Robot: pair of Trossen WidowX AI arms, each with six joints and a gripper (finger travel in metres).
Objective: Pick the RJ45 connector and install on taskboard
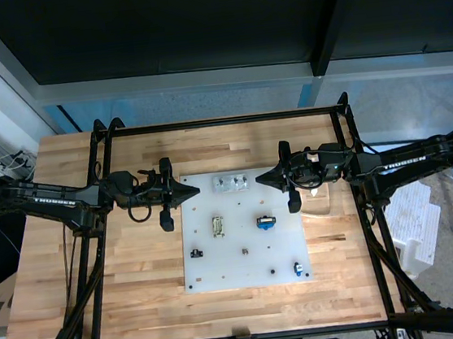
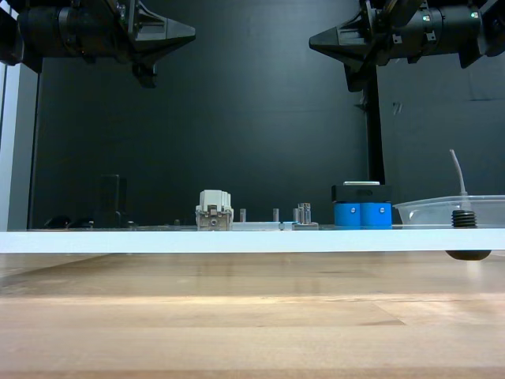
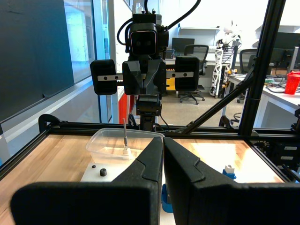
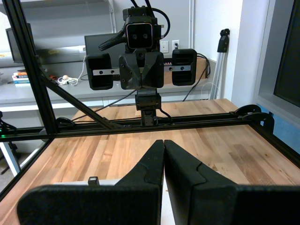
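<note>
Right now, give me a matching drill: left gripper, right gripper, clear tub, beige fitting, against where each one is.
1. left gripper
2. right gripper
3. clear tub
4. beige fitting

A. on the taskboard, left of centre
B. raised over the taskboard's far right part, jaws shut
C. on the wooden tabletop, beside the taskboard's right edge
D. raised over the taskboard's far left corner, jaws shut

Pairs: 1-D, 2-B, 3-C, 4-A

Right gripper [image 4: 163, 141]: fingers pressed together, poised above wooden tabletop [image 4: 234, 150]. Left gripper [image 4: 141, 71]: directly opposite, facing this way, fingers together, raised beyond black frame rail [image 4: 197, 120].
</note>
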